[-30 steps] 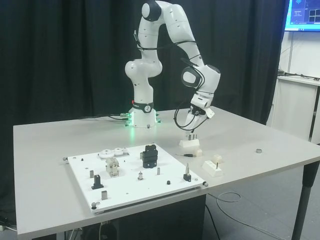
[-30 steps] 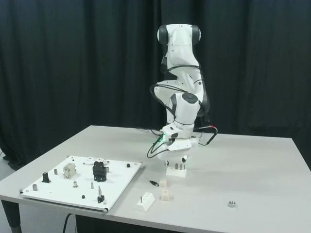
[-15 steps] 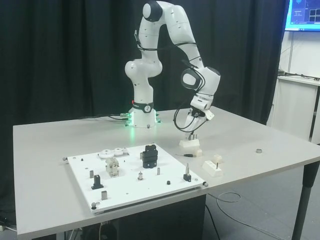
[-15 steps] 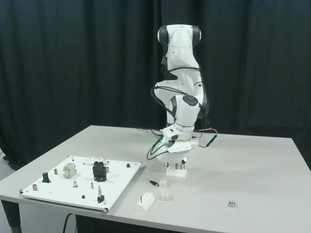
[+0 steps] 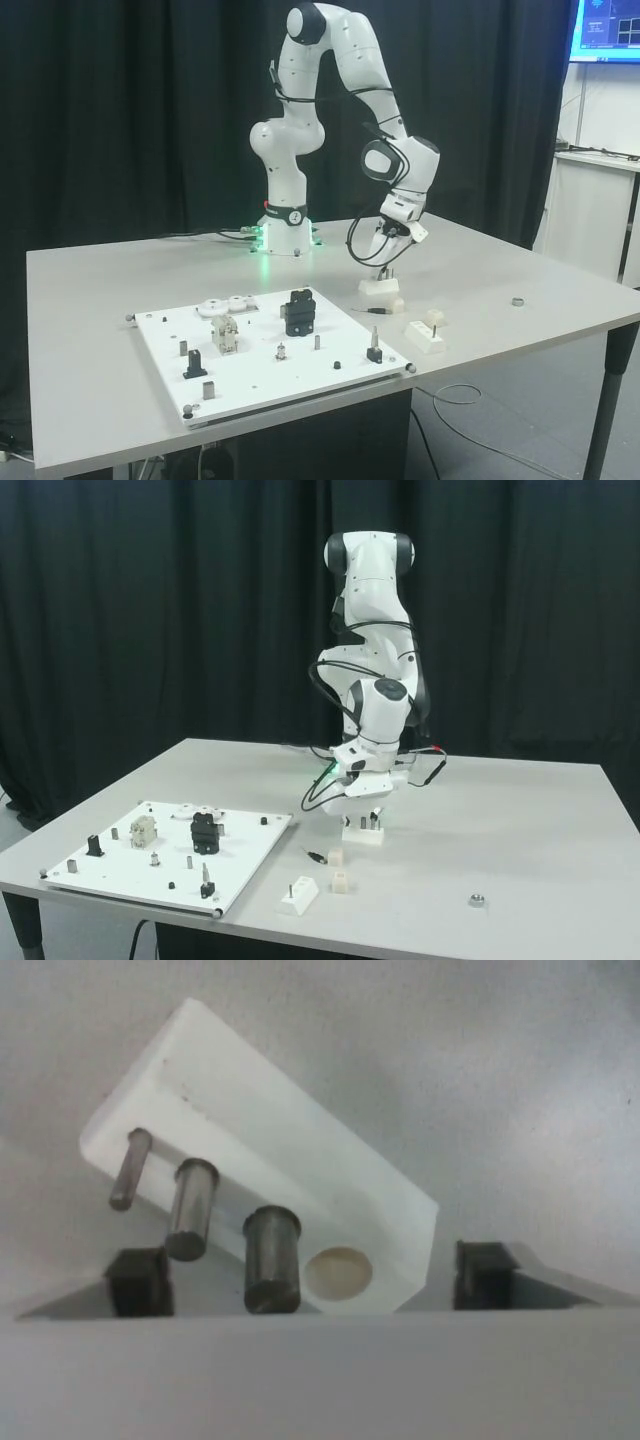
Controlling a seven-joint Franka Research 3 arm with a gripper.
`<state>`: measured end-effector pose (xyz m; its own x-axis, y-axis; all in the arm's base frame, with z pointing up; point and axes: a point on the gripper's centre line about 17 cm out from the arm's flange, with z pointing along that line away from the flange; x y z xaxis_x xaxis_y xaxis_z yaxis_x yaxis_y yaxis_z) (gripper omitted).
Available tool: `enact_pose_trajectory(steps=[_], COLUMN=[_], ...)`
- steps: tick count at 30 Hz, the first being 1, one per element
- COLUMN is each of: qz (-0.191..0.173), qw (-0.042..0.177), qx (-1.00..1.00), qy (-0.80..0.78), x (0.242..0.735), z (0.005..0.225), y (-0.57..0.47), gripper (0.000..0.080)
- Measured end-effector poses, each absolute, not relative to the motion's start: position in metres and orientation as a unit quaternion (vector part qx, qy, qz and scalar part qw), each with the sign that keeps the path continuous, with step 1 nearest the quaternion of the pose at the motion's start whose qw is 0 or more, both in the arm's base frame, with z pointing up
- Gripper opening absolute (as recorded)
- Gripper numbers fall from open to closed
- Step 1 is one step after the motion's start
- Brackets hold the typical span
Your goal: Pick round peg 3.
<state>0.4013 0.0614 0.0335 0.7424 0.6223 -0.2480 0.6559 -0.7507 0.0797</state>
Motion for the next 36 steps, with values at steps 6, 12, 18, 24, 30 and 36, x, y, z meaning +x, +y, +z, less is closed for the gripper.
enact_pose_trajectory(steps=[6,12,18,24,30,36], qz=[-0.104,-0.104,-0.104,-0.104,-0.103,-0.105], qw=[0.081,0.080,0.079,0.079,0.079,0.082], qx=[0.930,0.931,0.931,0.931,0.933,0.938], qy=[0.342,0.341,0.341,0.341,0.334,0.320], x=[0.4011,0.4007,0.4006,0.4007,0.4001,0.3974], z=[0.0321,0.0306,0.0303,0.0303,0.0305,0.0335], y=[0.0608,0.0604,0.0608,0.0609,0.0637,0.0691], gripper=[0.0708,0.0378,0.0192,0.0108,0.0108,0.0108])
